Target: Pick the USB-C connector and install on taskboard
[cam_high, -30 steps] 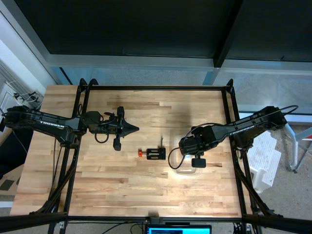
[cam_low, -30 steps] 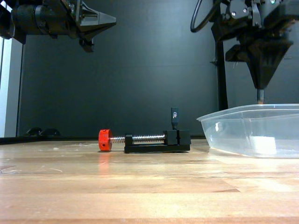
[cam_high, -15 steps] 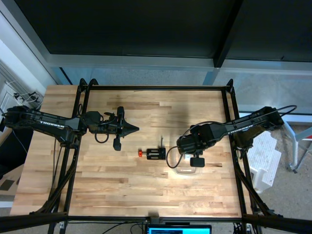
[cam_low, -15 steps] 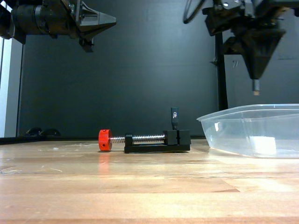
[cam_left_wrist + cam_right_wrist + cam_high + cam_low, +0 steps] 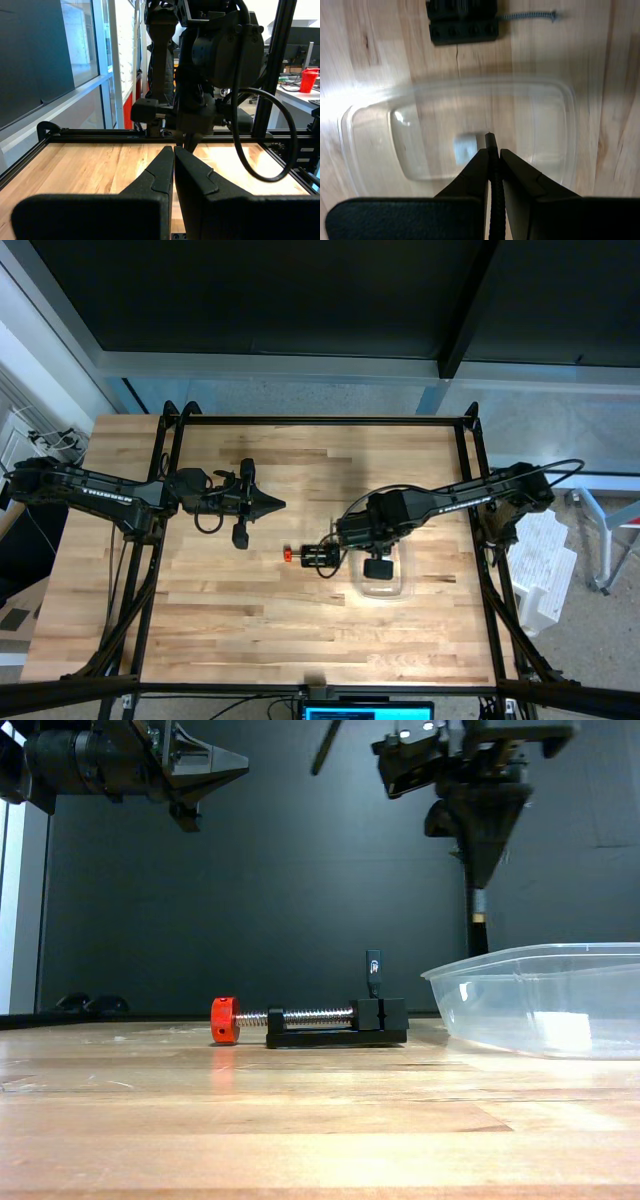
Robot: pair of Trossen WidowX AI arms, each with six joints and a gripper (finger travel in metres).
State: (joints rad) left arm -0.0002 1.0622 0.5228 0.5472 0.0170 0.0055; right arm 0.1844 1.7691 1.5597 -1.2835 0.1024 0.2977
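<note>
The taskboard [image 5: 320,557] is a small black block with an orange-red knob [image 5: 224,1019] on a threaded rod, lying at the table's middle; an upright black post [image 5: 373,970] stands on it. My right gripper [image 5: 479,880] hangs high over the clear tray's left end, just right of the taskboard [image 5: 462,20]. It is shut on the USB-C connector [image 5: 490,142], whose thin black body points down with its tip [image 5: 479,912] showing below the fingers. My left gripper [image 5: 275,505] is shut and empty, parked high at the left [image 5: 240,762].
A clear plastic tray [image 5: 385,585] sits right of the taskboard, with a small whitish square piece [image 5: 465,147] inside. A thin grey coiled wire [image 5: 527,16] lies on the wood beside the block. Black frame rails [image 5: 320,421] border the table.
My right gripper has risen out of the tray and moved left toward the taskboard, carrying the connector. The left arm has not moved.
</note>
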